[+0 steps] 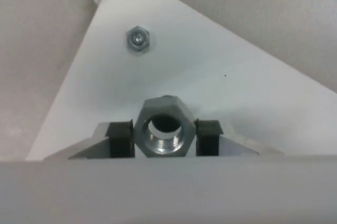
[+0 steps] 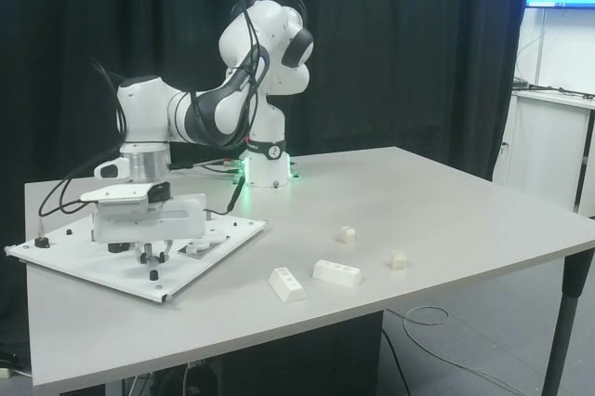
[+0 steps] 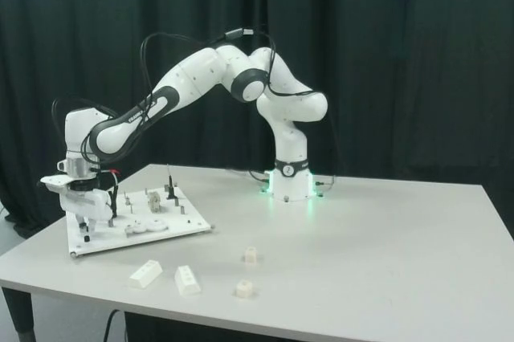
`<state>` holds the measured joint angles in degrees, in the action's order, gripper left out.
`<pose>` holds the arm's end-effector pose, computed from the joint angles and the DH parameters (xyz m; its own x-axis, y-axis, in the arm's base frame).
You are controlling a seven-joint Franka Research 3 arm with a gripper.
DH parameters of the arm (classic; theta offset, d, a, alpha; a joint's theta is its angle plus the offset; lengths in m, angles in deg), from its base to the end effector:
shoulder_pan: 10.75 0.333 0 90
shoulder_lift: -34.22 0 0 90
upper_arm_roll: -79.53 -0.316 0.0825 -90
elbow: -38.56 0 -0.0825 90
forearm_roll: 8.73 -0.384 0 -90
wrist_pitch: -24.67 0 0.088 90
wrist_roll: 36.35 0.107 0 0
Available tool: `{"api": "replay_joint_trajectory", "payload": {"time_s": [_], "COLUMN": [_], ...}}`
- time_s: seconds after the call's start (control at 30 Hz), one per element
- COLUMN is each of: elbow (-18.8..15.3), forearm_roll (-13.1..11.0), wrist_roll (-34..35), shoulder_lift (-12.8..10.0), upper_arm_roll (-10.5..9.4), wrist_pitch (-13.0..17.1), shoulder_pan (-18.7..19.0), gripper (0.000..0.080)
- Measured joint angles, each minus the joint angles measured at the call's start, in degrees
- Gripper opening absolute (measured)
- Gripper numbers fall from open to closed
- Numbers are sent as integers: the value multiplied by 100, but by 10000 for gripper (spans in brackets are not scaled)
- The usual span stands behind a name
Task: Place bolt 4.
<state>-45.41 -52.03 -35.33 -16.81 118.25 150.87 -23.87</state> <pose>0.5358 -0.4861 0.2315 0.3992 -0.9150 0.0576 -0.9072 -0.4033 -0.1197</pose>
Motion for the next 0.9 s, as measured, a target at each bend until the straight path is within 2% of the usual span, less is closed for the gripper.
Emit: {"api": "replay_joint_trajectory", "payload": {"time_s": [0.9], "elbow": [-6], "forearm_roll": [-2], "wrist_roll": [-72], "shoulder_lift": [121], "upper_arm_roll": [-21], "wrist_pitch": [-25], "shoulder_pan": [25], "gripper": [252]}}
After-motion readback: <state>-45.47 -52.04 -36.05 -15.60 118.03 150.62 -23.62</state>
